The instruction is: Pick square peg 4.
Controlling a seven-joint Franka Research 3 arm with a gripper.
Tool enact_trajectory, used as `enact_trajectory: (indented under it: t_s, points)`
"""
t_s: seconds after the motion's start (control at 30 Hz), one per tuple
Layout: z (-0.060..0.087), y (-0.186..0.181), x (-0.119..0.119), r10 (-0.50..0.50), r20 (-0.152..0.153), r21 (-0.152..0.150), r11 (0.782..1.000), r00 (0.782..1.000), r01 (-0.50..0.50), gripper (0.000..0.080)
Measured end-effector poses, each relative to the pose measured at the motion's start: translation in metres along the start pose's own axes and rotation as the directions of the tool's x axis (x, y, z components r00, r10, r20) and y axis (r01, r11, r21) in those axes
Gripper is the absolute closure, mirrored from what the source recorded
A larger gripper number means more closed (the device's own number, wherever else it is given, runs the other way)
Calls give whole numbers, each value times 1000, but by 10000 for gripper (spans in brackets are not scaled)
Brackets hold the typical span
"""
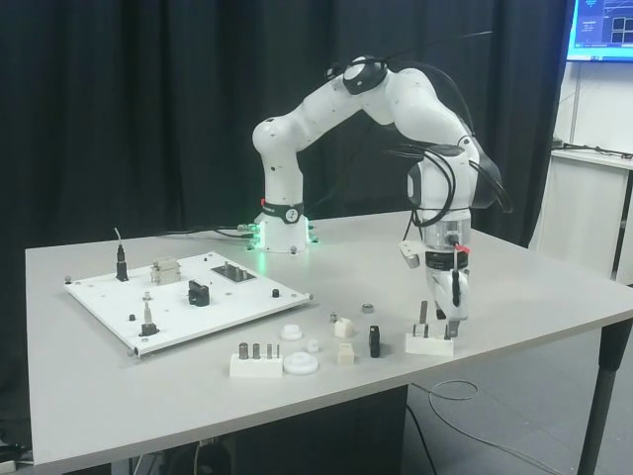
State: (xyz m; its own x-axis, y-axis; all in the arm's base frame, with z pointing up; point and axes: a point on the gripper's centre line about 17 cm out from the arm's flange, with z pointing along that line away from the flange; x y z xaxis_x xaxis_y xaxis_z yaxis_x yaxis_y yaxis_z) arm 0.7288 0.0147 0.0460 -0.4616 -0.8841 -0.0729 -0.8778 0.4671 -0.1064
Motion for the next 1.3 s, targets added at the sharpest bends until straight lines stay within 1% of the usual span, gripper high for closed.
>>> enact_trajectory:
  t_s: [0.27,0.4,0.57,0.6,0.77,0.8,0.93,0.97,1.23,1.27,1.3]
  points:
    - [6,0,1,-38,-4,9,999,999,38,3]
    - [9,0,0,-39,-5,13,999,999,39,3]
    - [12,1,-2,-36,5,11,999,999,36,3]
    - [12,1,-2,-36,6,11,999,999,36,258]
    - [13,2,-2,-33,9,10,999,999,33,258]
    - [13,2,-2,-33,9,10,999,999,32,420]
    - [13,1,-2,-31,10,11,999,999,31,420]
    - [12,1,-2,-30,10,12,999,999,30,621]
    - [8,-3,2,-21,11,15,1000,1000,21,621]
    - [7,-3,2,-19,11,13,1000,1000,19,647]
    - [6,-3,2,-18,12,12,1000,1000,18,647]
